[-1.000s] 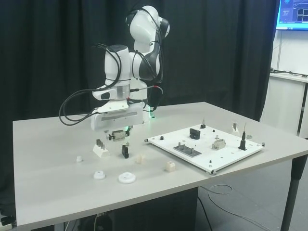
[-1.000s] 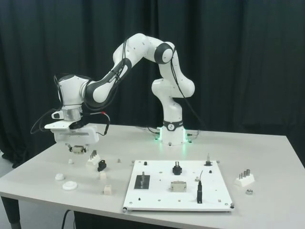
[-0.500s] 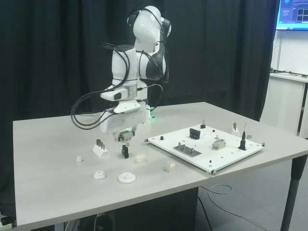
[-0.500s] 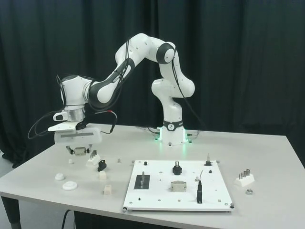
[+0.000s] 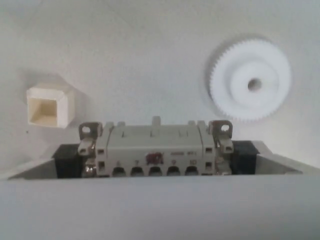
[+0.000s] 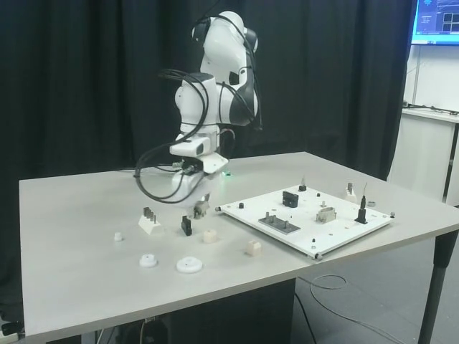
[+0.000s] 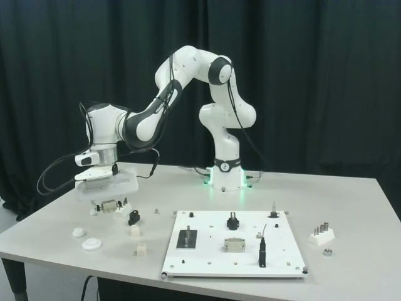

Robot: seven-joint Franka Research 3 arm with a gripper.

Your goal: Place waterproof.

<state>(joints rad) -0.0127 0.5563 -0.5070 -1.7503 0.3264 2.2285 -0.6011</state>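
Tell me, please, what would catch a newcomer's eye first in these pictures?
First the white arm, reaching out over the grey table. Its gripper is shut on a connector, held above a white gear and a small hollow cube. Further along lies a white board of fittings.

White arm (image 6: 215,79) bolted at rear of grey table (image 6: 79,215), bent fwd and down; black cables loop off wrist. Gripper (image 6: 199,208) low over table, just beside front-left corner of white board (image 6: 308,218); small grey part in it, finger state not discernible.

Loose items on table, left of board:
- white block w/ upright pins (image 6: 150,220)
- small black part (image 6: 186,226), just below gripper
- two small cubes (image 6: 209,236) and (image 6: 253,248)
- white gear (image 6: 189,265), smaller white disc (image 6: 148,261)
- tiny white piece (image 6: 118,236)

Board carries black and grey fixtures, incl. tall black post (image 6: 362,211) at right end. Black curtain (image 6: 86,79) behind. Monitor (image 6: 436,21) top right.
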